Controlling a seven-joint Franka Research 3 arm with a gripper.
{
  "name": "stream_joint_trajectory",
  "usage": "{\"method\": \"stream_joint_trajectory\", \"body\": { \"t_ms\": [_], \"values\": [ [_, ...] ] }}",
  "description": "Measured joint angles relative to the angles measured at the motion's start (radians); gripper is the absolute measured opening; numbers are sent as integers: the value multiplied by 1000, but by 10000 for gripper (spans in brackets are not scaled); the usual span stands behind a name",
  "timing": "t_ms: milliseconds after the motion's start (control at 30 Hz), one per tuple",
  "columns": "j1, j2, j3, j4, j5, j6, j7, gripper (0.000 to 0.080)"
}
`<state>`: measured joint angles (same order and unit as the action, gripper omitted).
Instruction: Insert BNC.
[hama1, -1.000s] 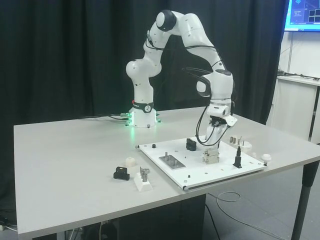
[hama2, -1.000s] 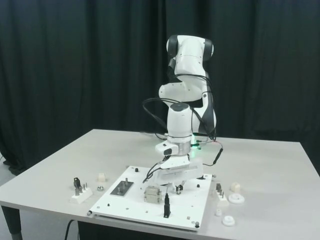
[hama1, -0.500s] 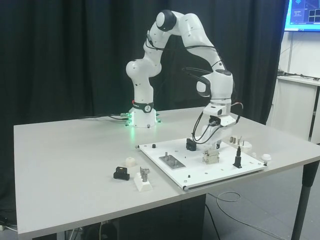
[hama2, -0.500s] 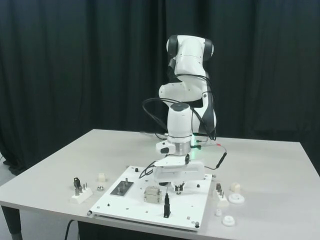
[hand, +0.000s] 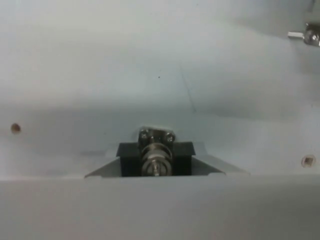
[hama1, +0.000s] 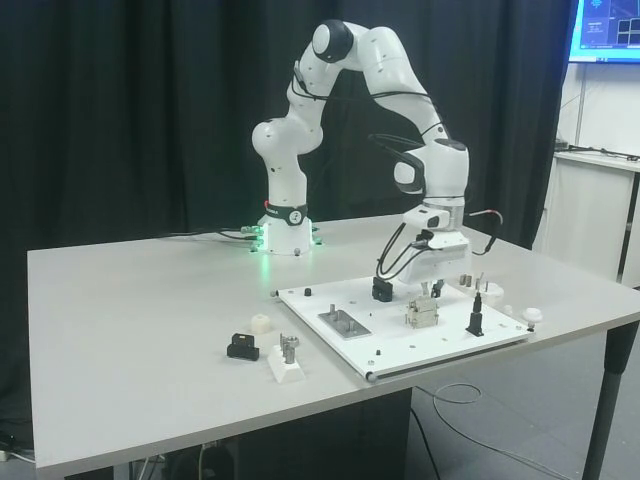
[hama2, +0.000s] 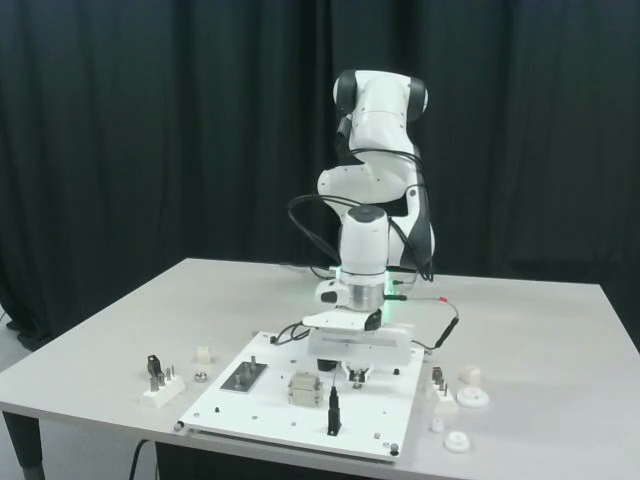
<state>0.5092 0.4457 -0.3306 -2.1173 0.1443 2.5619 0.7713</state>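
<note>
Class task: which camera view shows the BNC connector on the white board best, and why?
The wrist view: the BNC connector sits centred below the camera, its metal barrel and black mount plain. In both room views it is a tiny detail under the gripper on the white board, largely hidden.

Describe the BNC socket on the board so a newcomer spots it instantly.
Start at the white board at the table's front edge, under the arm. The BNC socket sits directly beneath the pincer: a short metal barrel in a black block, unlike the flat grey plate and the upright black plug nearby.
</note>
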Motion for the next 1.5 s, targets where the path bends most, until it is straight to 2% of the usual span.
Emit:
{"method": "stream_joint_trajectory", "body": {
  "t_ms": [400, 700, 1133, 1500],
  "values": [
    [0, 4, 4, -6, -25, 16, 202, 123],
    [-1, 4, 5, -7, -26, 18, 269, 123],
    [-7, 4, 12, -7, -41, 22, 271, 123],
    [-20, 4, 25, -8, -61, 27, 224, 123]
  ]
}}
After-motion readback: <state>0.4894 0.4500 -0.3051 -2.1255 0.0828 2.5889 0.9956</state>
